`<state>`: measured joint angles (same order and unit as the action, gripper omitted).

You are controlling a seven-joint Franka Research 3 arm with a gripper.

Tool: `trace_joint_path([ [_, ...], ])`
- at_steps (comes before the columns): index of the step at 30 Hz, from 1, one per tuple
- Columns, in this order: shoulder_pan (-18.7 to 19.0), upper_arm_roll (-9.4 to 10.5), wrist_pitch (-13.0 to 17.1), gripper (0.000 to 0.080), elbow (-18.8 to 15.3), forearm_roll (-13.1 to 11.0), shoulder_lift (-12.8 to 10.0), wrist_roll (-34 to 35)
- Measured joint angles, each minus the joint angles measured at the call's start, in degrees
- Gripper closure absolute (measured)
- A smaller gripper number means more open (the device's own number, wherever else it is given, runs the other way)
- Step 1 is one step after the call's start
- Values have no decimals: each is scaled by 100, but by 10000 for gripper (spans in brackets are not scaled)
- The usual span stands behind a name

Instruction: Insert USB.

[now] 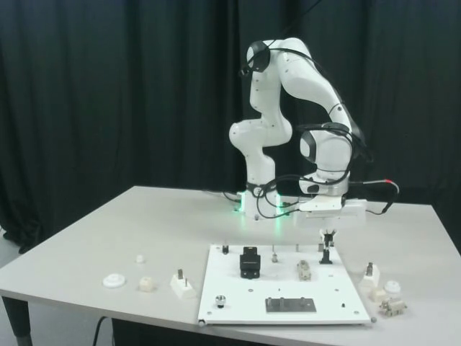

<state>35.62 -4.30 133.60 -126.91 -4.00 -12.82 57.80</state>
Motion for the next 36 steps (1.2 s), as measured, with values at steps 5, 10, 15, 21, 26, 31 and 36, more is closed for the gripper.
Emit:
trace_joint_path([
  [5, 0, 0, 13, 732, -2, 5, 0, 0],
  [10, 0, 0, 28, 732, -4, 6, 0, 0],
  [15, 0, 0, 42, 732, -6, 6, 0, 0],
  [21, 0, 0, 57, 732, -8, 6, 0, 0],
  [26, 0, 0, 60, 732, -11, 6, 0, 0],
  [31, 0, -2, 60, 732, -15, 6, 2, 2],
  [36, 0, -3, 60, 732, -23, 6, 9, 77],
])
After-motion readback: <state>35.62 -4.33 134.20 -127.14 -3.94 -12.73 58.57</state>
